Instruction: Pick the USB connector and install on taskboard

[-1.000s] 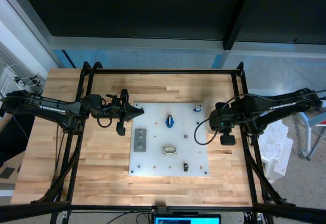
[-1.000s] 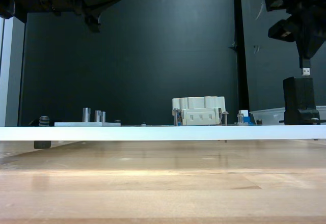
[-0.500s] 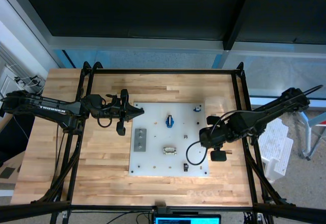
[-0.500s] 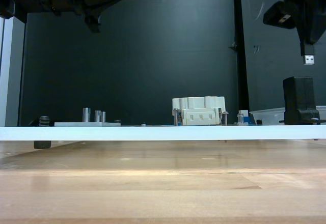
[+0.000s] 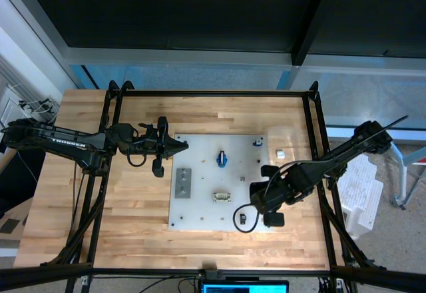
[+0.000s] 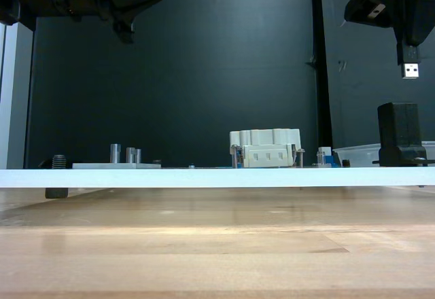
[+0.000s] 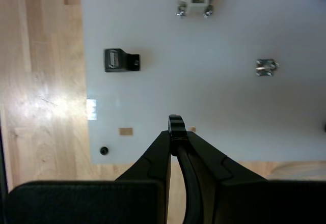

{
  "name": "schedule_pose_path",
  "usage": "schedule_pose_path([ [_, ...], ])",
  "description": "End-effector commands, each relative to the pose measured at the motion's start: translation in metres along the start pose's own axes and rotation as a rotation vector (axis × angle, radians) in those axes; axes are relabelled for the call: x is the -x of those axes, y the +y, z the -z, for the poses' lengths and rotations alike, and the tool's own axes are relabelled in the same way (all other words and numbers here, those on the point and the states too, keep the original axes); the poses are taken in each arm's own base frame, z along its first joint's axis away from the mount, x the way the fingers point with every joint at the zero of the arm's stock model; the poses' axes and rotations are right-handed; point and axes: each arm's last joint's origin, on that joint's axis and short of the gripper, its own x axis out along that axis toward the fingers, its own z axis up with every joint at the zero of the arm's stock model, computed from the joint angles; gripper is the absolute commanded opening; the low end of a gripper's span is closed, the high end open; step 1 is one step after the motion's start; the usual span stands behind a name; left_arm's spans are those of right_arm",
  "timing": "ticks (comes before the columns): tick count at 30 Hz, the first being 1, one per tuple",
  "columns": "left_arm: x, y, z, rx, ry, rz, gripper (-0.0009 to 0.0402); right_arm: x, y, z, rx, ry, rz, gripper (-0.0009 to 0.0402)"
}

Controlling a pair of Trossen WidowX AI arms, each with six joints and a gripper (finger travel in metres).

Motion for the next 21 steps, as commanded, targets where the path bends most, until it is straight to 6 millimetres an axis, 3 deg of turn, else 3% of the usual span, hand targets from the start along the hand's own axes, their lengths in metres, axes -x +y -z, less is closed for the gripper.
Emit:
schedule_pose_path([
  [1,0.0,0.0,0.0,0.0,0.0,0.0,0.0,-0.004,0.007,-0.006,-0.003,-0.002,0.017,0.0],
  [21,0.0,0.0,0.0,0.0,-0.001,0.0,0.0,-0.027,0.04,-0.035,-0.005,-0.011,0.001,0.0],
])
